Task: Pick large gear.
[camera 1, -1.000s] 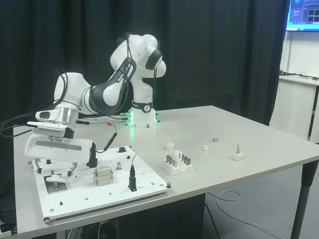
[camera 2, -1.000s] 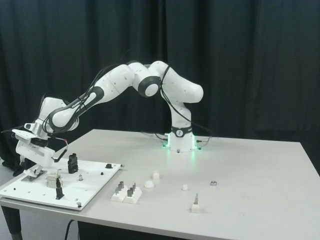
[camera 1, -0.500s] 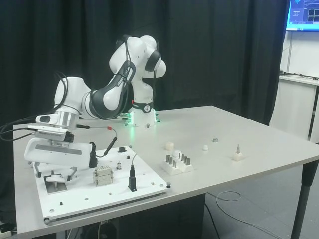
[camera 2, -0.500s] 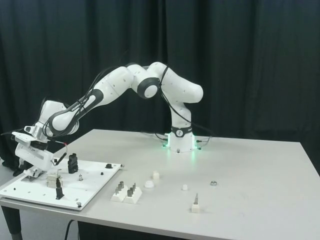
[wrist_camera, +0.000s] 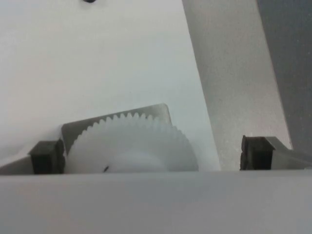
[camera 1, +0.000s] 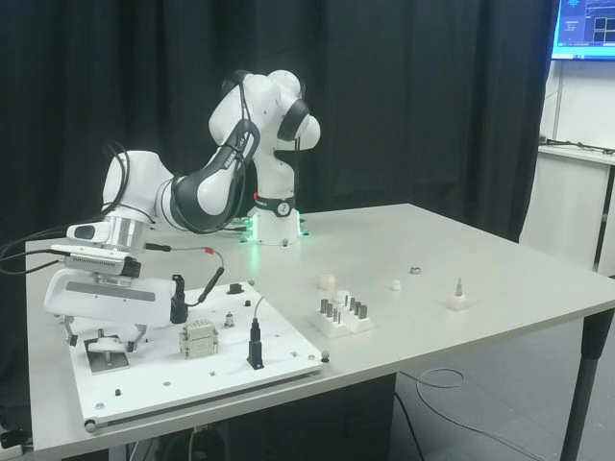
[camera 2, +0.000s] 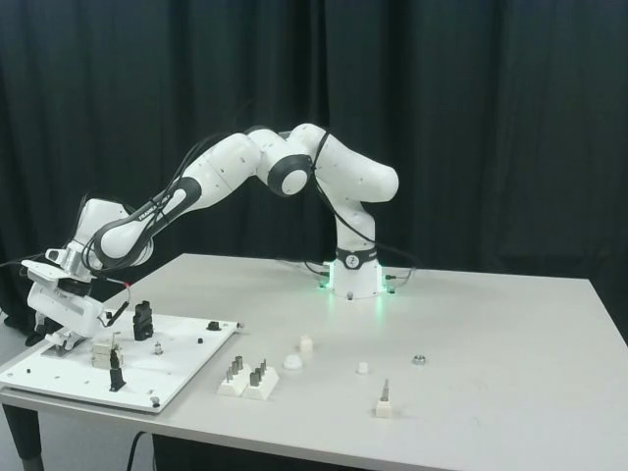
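The large gear (wrist_camera: 131,144) is white and toothed, and it lies flat on a small grey metal plate (wrist_camera: 158,111) on the white board (camera 1: 207,370) at the table's left end. My gripper (wrist_camera: 151,155) is open and low over the board, with the gear between its two black fingertips (wrist_camera: 46,157), closer to one than to the other. Neither fingertip touches the gear. In the first room view the gripper (camera 1: 106,334) hangs just above the plate at the board's left side. In the second room view the gripper (camera 2: 59,337) sits at the board's far left corner.
On the same board stand a black connector (camera 1: 256,348), a white block (camera 1: 196,339) and a black part (camera 1: 177,298) close beside my hand. To the right on the grey table (camera 1: 500,279) are peg holders (camera 1: 343,315), small white pieces (camera 1: 327,281) and a peg on a base (camera 1: 457,298).
My hand has sunk lower and shifted a little to the left over the board, bringing the fingers down around the gear's plate. Nothing on the board moved.
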### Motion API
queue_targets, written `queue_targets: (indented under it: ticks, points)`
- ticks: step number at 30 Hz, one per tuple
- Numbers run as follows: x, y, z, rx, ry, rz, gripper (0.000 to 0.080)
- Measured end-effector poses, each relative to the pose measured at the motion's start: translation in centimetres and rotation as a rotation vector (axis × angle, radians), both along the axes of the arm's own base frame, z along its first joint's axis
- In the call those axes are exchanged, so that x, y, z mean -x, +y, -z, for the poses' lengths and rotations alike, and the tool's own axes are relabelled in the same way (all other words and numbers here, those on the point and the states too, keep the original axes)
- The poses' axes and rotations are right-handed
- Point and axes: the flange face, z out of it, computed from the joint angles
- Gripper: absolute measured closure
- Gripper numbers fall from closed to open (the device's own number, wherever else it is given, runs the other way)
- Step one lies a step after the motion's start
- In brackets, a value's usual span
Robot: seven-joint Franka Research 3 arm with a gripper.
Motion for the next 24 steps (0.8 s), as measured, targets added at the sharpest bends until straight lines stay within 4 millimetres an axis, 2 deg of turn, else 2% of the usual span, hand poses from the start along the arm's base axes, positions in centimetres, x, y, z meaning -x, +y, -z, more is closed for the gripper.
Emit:
queue_targets:
  ticks: [24]
  points:
    - [0.11, -0.14, 0.09, -0.023, 0.005, -0.004, 0.0003]
